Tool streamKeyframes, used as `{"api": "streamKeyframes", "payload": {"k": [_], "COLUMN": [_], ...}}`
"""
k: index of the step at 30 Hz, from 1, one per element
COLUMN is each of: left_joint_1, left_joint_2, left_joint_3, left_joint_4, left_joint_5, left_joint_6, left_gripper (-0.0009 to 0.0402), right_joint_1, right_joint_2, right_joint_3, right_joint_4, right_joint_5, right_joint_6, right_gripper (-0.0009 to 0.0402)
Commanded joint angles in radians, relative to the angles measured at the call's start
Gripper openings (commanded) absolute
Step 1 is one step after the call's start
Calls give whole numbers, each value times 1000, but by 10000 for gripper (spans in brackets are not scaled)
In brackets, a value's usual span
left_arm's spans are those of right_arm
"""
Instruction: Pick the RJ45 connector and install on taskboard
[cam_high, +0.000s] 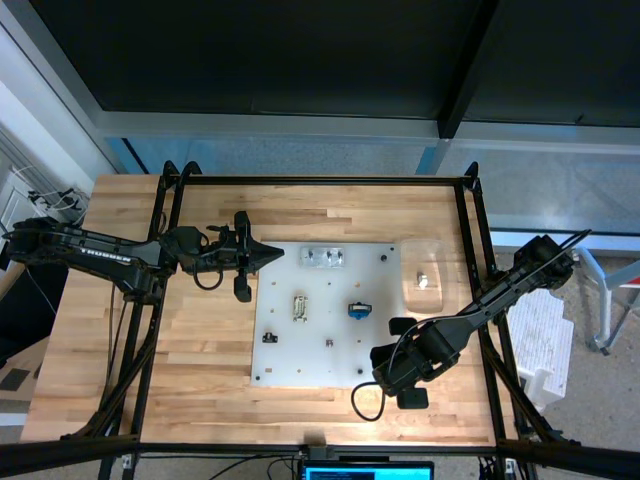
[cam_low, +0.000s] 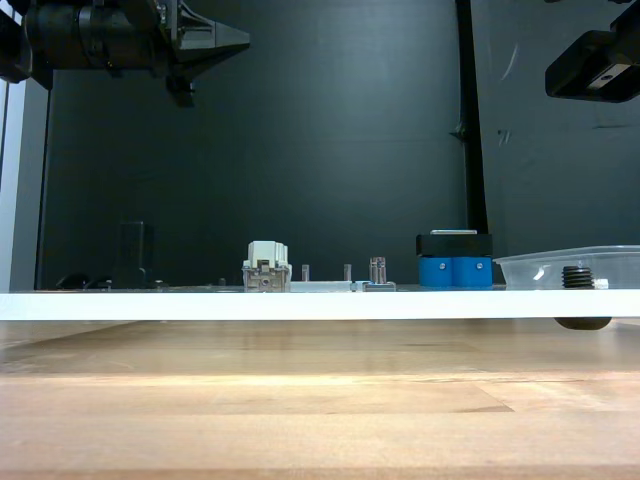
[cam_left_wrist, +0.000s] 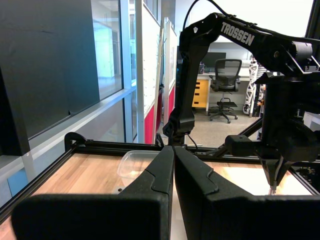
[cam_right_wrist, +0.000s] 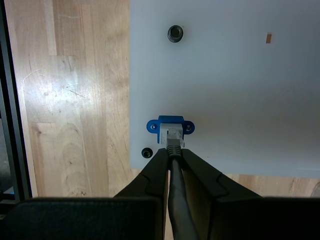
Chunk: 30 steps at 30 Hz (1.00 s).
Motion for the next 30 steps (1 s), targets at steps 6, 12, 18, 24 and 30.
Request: {"api": "streamKeyframes", "payload": {"k": [6, 12, 18, 24, 30], "left_joint_1": [0, 0, 0, 0, 0], "left_joint_2": [0, 0, 0, 0, 0], "left_joint_3": [0, 0, 0, 0, 0], "left_joint_4": [0, 0, 0, 0, 0], "left_joint_5": [0, 0, 0, 0, 0], "left_joint_6": [0, 0, 0, 0, 0], "left_gripper": [0, 0, 0, 0, 0], "right_joint_1": [0, 2, 3, 4, 5], "right_joint_2": [1, 1, 1, 1, 1], "right_joint_3": [0, 0, -2, -3, -3], "right_joint_4": [-4, -3, -3, -3, -7], "right_joint_5": [-18, -17, 2, 8, 8], "right_joint_6": [0, 0, 0, -1, -2], "right_gripper": [0, 0, 0, 0, 0]}}
